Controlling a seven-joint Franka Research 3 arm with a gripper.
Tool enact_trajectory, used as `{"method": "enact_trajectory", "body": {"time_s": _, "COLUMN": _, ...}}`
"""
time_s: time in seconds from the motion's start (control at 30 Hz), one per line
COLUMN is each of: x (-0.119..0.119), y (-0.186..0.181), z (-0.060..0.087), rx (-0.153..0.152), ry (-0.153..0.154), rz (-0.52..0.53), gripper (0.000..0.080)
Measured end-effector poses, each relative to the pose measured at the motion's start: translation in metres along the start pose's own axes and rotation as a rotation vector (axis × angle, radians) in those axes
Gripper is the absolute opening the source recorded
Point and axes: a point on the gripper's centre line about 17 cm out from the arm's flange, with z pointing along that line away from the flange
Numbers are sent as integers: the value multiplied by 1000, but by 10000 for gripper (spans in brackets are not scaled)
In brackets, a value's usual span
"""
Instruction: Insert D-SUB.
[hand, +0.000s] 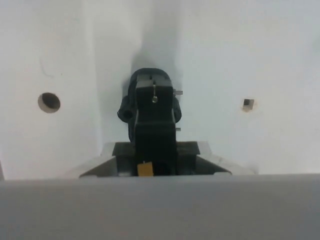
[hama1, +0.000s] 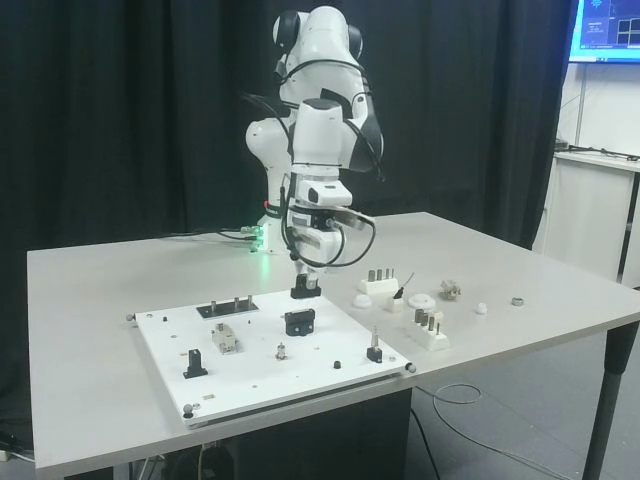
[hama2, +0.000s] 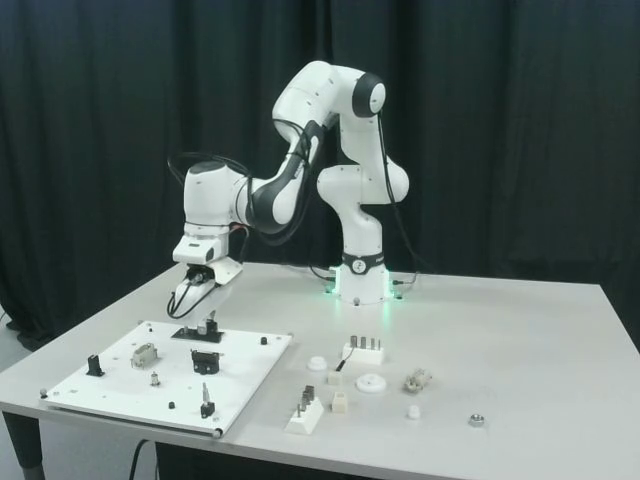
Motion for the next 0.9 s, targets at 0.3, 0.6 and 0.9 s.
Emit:
{"method": "enact_trajectory", "body": {"time_s": 0.3, "x": -6, "y": -1, "z": 6, "rx": 31, "ry": 19, "rz": -17, "gripper": 155}}
{"method": "enact_trajectory", "body": {"time_s": 0.6, "x": -9, "y": 0, "z": 12, "rx": 44, "ry": 37, "rz": -19, "gripper": 155}}
{"method": "enact_trajectory", "body": {"time_s": 0.9, "x": -11, "y": 0, "z": 16, "rx": 34, "ry": 59, "rz": -21, "gripper": 155}}
